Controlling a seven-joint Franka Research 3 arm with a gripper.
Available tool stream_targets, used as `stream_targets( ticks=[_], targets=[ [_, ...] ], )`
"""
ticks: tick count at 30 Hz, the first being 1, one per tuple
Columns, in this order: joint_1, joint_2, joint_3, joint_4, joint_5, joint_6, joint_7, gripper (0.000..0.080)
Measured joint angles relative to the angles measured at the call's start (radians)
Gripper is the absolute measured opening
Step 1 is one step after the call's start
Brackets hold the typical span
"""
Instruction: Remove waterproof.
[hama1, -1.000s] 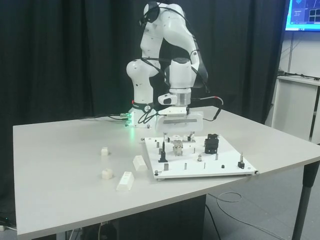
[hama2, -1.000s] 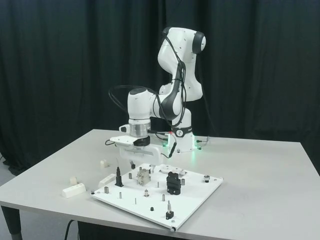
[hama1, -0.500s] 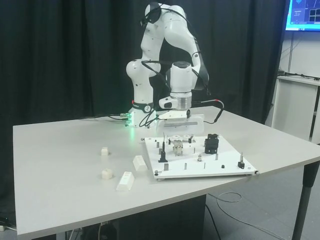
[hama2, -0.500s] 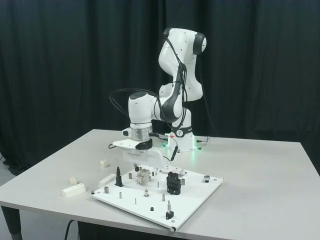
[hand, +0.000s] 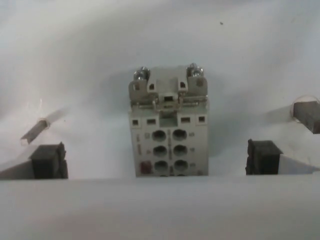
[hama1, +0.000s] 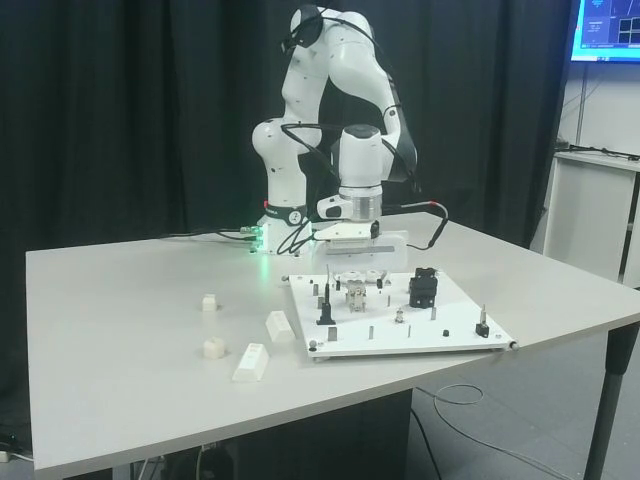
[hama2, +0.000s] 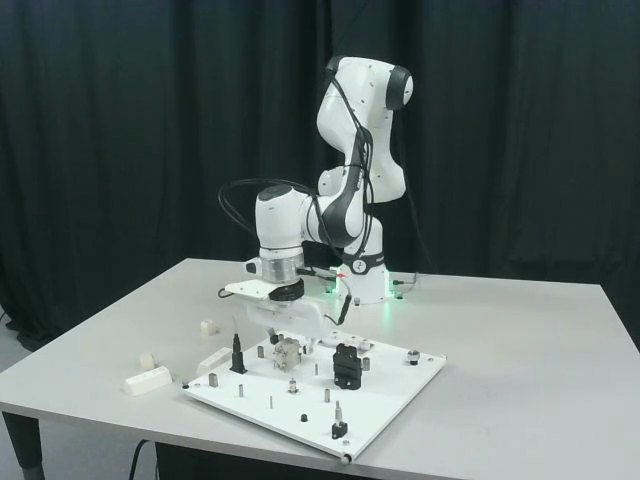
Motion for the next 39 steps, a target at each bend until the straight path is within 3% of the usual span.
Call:
stream_targets(
  ticks=[9,31,32,37,38,39],
  targets=[
    [0.0,0.009,0.008,0.0,0.0,0.027,0.013,0.08],
    [-0.001,0.015,0.009,-0.003,-0.021,0.026,0.036,0.08],
    [-0.001,0.015,0.009,-0.003,-0.026,0.026,0.036,0.0686],
    [-0.003,0.015,0.009,-0.003,-0.036,0.025,0.036,0.0686],
    [-0.004,0.015,0.009,-0.003,-0.038,0.025,0.036,0.0496],
    [-0.004,0.015,0.009,-0.003,-0.04,0.024,0.036,0.0496]
  ],
)
